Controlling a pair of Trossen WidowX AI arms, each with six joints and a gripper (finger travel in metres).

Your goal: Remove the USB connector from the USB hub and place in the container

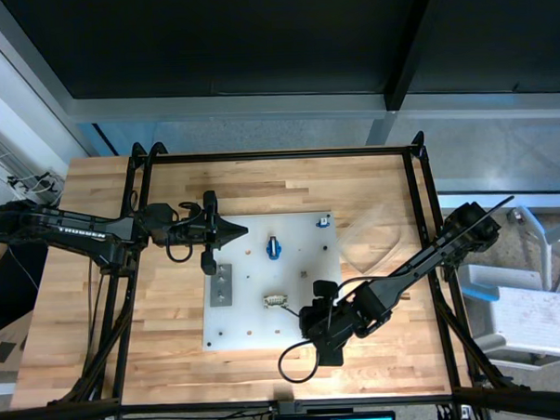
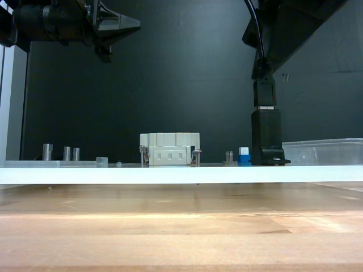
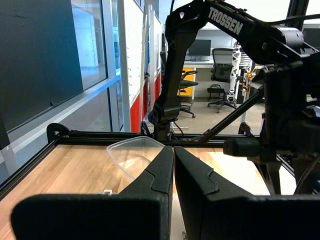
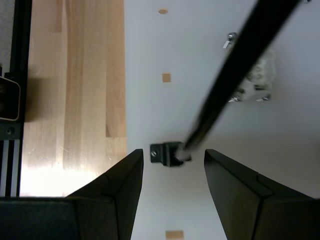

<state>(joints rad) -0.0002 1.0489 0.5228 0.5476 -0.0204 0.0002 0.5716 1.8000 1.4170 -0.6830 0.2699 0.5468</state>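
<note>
Left claw aloft, right claw over hub

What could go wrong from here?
The right gripper hangs open over the USB hub; the USB connector has its cable slanting across that gap, so it might pinch cable, not plug. The container sits off the board, so trailing cable could drape over its rim. The left gripper is parked shut above the board's left edge.

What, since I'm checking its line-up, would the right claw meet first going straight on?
Probably the USB connector, upright in the USB hub between the open fingers of the right claw; depth is unclear. The left claw hangs shut above the white board, far left.
</note>
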